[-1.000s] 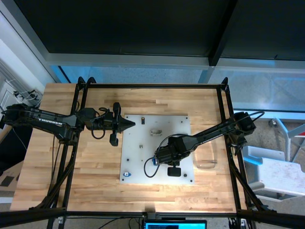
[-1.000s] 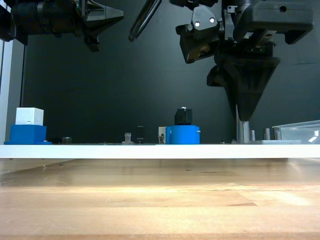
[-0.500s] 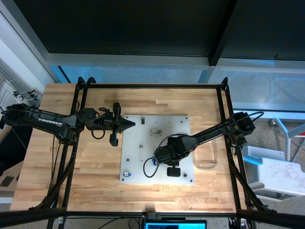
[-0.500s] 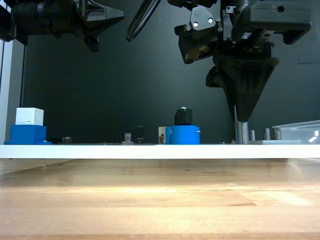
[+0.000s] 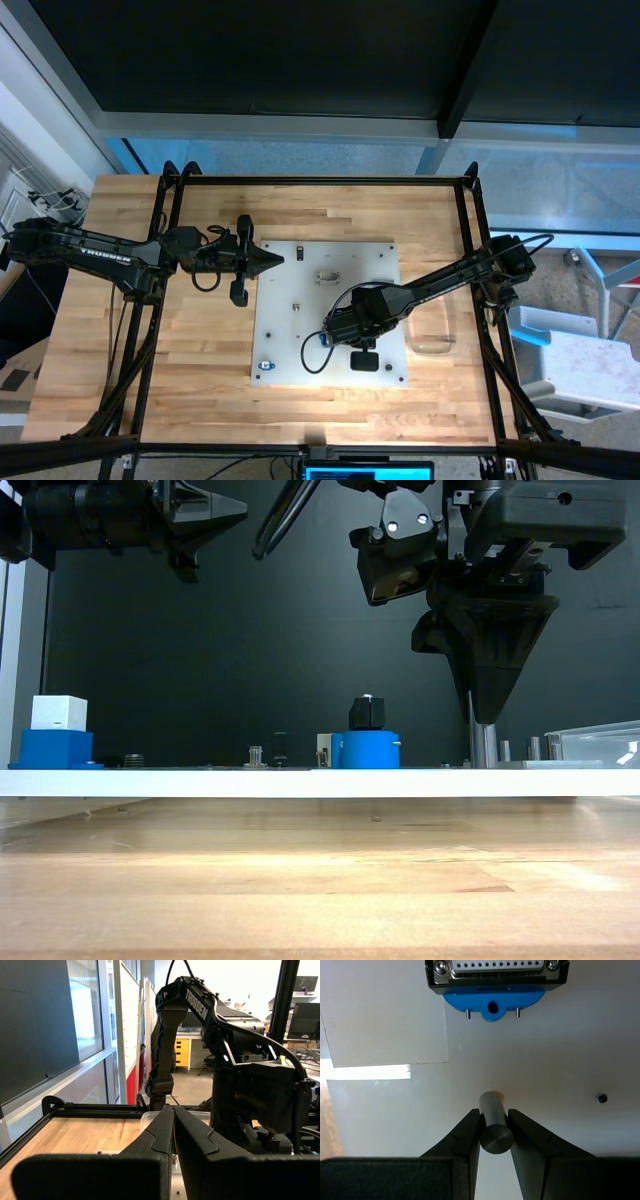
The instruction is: Pick the 16mm cylinder and place it in the taskboard
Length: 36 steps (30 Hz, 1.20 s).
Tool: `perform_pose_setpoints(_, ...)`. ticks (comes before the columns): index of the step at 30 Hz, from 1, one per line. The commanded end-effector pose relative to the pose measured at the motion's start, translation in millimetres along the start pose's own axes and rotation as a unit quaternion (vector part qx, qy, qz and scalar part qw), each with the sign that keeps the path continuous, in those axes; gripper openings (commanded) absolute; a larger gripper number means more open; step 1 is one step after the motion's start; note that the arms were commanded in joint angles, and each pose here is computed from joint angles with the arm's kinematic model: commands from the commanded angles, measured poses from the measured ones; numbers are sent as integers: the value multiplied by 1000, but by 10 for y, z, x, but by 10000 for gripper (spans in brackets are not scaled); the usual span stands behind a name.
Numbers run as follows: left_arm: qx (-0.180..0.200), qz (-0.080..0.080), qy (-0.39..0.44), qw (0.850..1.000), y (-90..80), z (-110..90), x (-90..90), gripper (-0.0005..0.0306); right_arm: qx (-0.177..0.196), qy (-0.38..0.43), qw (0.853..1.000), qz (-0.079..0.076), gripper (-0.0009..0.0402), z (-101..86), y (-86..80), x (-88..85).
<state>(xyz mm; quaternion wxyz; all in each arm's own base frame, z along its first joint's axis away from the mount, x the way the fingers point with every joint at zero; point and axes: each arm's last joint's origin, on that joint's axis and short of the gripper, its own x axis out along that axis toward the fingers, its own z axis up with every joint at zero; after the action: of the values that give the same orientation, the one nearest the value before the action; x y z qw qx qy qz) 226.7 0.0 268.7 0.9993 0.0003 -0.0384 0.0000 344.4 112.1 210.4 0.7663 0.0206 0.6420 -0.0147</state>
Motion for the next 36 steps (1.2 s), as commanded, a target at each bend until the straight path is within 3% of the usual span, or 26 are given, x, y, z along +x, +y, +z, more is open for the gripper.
perform_pose_setpoints(1,0,0,0,1000,1,-1,1,0,1,-2,1000,-4,20,3,-3,1)
perform_pose_setpoints(36,0,0,0,1000,0,-1,1,0,-1,7,1000,-2,20,-20,1,-11)
